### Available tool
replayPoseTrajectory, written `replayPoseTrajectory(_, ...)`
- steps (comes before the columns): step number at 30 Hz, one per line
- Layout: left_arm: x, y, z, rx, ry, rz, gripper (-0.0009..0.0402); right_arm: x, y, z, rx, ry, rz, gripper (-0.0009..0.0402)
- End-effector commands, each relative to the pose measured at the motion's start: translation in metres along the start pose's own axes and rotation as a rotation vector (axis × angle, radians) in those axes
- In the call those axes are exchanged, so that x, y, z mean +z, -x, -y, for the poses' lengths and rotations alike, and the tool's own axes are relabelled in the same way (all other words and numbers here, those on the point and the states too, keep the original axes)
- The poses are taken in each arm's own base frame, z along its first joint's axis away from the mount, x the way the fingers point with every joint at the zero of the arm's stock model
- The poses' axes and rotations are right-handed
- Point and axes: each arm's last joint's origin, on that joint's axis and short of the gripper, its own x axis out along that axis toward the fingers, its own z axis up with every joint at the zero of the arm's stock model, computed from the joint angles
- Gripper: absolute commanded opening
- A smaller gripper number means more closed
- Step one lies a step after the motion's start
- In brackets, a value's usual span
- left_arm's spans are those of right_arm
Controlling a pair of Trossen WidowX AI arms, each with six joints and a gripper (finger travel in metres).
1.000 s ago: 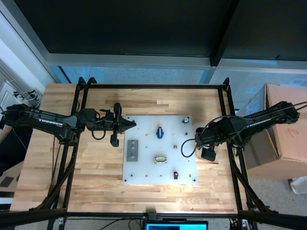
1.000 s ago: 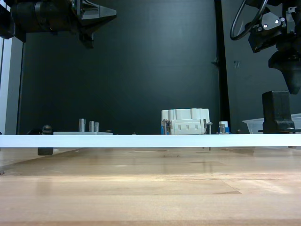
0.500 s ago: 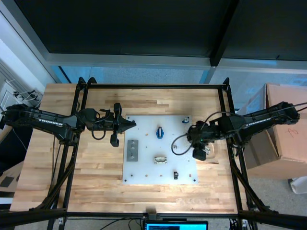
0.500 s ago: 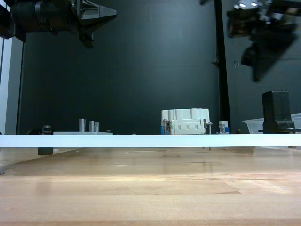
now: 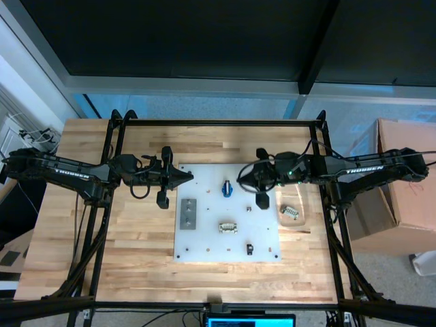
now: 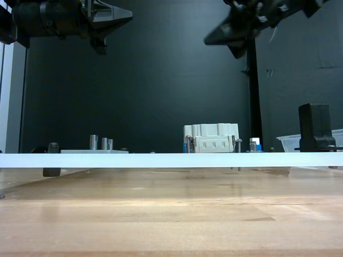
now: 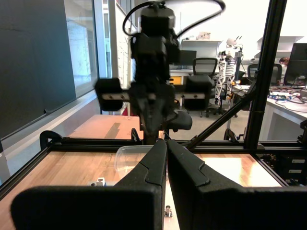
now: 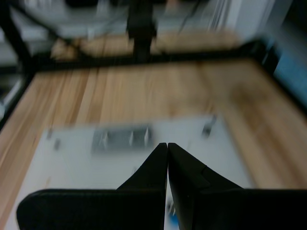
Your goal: Remove the HAN10E connector from the taskboard and place in the container
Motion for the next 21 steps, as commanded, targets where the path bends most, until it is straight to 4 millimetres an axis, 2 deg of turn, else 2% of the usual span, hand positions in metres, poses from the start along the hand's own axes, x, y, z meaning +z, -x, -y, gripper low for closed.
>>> replayPoseTrajectory(1,0.0,0.0,0.0,0.0,0.0,0.0,0.0,0.002,-0.002,0.004,-0.005,0.011,0.128,0.0)
replayPoseTrajectory(7,0.0,0.0,0.0,0.0,0.0,0.0,0.0,-0.001,-0.001,0.011,0.03,-0.012,0.279,0.0)
replayPoseTrajectory(21,0.0,0.0,0.0,0.0,0.0,0.0,0.0,-0.024,0.022,0.02,0.066,-0.021,0.35,0.0)
